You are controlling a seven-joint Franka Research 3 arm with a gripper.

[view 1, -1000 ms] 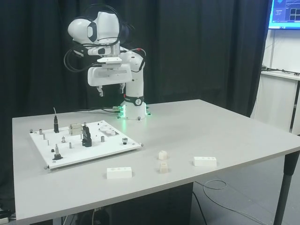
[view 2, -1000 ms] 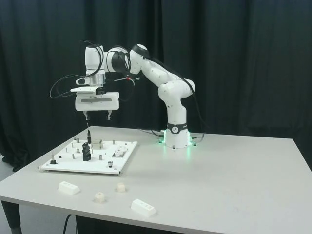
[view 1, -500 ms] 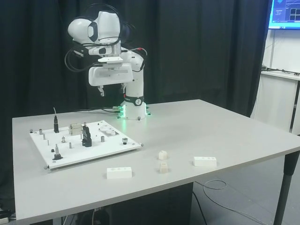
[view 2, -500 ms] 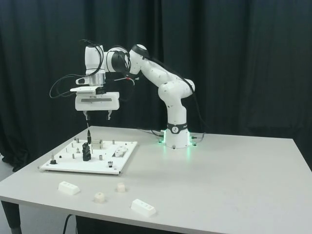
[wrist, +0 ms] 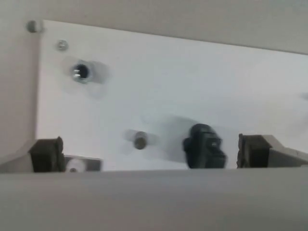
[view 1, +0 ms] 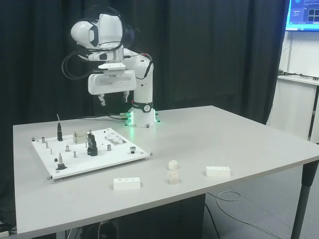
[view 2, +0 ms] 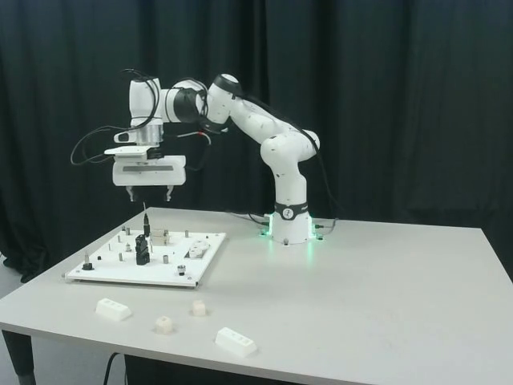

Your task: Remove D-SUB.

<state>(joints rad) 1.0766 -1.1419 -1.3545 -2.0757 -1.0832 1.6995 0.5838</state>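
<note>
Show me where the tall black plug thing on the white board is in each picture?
Wrist view: the black plug sits low in the picture, between the two fingertips.
First room view: the black plug stands near the middle of the white board.
Second room view: the black plug stands on the white board, below the gripper.
Shared landmark: the white board it stands on.

Board [view 1: 99, 154] on table [view 1: 239, 139], blocks [view 1: 126, 183] before it, arm base [view 1: 142, 113] behind

Even overhead light, black backdrop — wrist view motion-blurred, soft shadows
</note>
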